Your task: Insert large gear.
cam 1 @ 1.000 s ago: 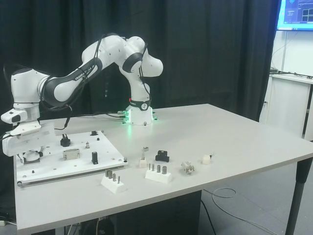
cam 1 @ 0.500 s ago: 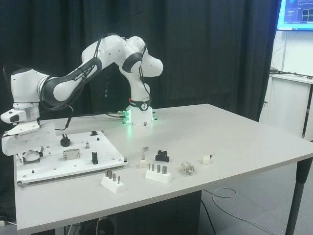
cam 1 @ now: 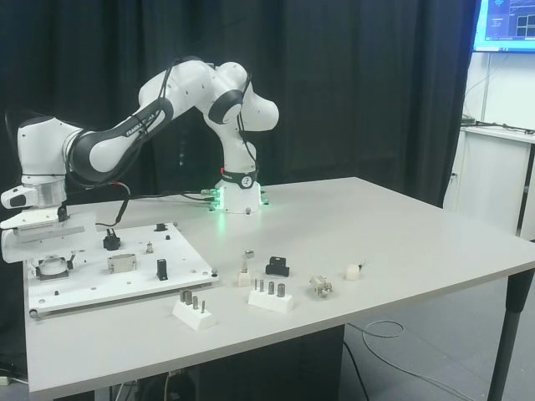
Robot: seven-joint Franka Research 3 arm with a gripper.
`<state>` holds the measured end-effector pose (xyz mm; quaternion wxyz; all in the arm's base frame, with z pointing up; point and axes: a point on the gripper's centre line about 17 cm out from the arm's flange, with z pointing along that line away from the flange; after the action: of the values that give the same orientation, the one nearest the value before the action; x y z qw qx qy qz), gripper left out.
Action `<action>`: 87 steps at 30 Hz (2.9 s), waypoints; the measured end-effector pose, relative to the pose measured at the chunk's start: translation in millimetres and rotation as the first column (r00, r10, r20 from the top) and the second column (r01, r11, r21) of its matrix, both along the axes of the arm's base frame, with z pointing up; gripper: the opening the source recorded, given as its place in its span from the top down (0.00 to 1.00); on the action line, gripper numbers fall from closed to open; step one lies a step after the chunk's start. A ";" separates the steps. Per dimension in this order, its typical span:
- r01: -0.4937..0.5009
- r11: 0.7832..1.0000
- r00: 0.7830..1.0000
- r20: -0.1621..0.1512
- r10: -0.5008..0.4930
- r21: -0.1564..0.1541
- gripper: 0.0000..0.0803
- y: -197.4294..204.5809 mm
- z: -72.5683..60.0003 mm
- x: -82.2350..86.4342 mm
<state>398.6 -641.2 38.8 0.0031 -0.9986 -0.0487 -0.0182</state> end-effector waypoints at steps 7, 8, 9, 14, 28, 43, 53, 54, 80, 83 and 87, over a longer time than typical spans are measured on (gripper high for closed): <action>0.063 0.998 0.998 0.002 -0.063 0.001 0.26 -0.6 0.2 0.2; 0.071 0.997 0.997 0.002 -0.071 0.001 0.26 -0.7 0.2 0.2; 0.079 0.997 0.997 0.003 -0.079 0.002 0.26 -0.8 0.3 0.3; 0.126 0.992 0.992 0.006 -0.126 0.004 0.26 -1.3 0.3 0.4; 0.252 0.968 0.968 0.012 -0.252 0.010 0.26 -2.6 0.5 0.7; 0.246 0.969 0.969 0.019 -0.246 0.009 0.02 -2.9 1.9 4.6; 0.238 0.971 0.971 0.025 -0.239 0.022 0.01 1.5 21.7 10.1; 0.237 0.971 0.971 0.024 -0.237 0.027 0.01 3.0 24.2 10.5; 0.253 0.959 0.967 -0.022 -0.252 0.132 0.00 38.0 36.9 -9.6; 0.255 0.957 0.967 -0.023 -0.254 0.137 0.00 40.9 35.7 -9.7; 0.257 0.955 0.966 -0.019 -0.257 0.145 0.00 44.7 35.6 -8.3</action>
<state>390.3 -596.5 74.4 0.0737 -0.9936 0.0831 -0.0220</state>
